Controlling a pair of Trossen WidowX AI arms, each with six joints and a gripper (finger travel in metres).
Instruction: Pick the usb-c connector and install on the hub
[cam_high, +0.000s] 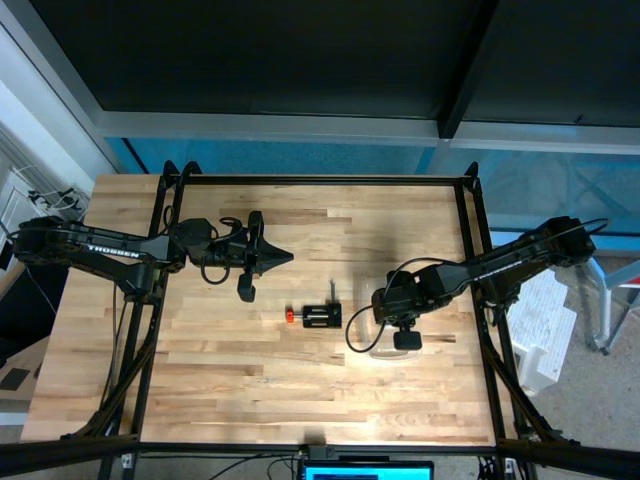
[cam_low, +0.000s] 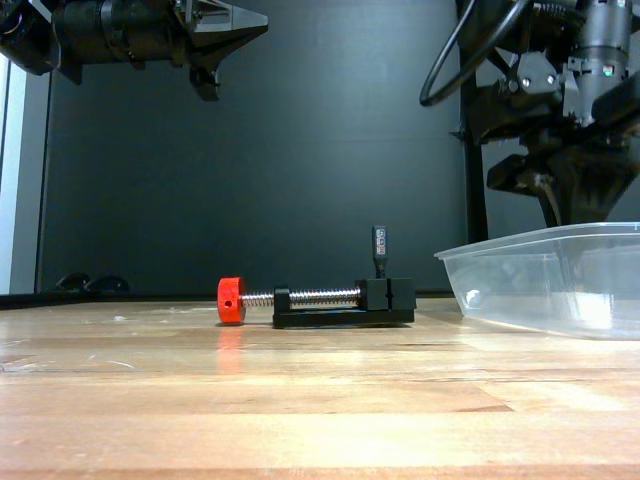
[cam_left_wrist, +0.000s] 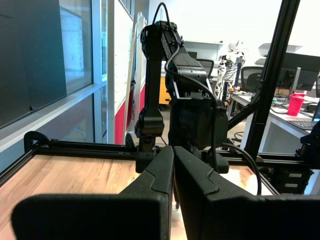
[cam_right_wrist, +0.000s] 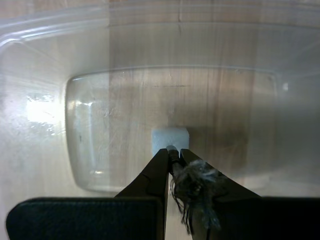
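Left gripper (cam_high: 285, 257) above table's (cam_high: 250, 385) left, right gripper (cam_high: 401, 326) over clear tub (cam_high: 378, 351), vise (cam_high: 318, 317) between

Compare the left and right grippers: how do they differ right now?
Left gripper hangs high over the table's left side, pointing level; right gripper points down into the clear plastic container. Left gripper is shut on nothing; right gripper pinches the usb-c connector at its fingertips. Shared: both have closed fingers.

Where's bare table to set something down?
Free: the table's near strip in front of the vise and bin, and its left side under the raised, shut left gripper. Crowded: the bin, where the right gripper holds the usb-c connector over it.
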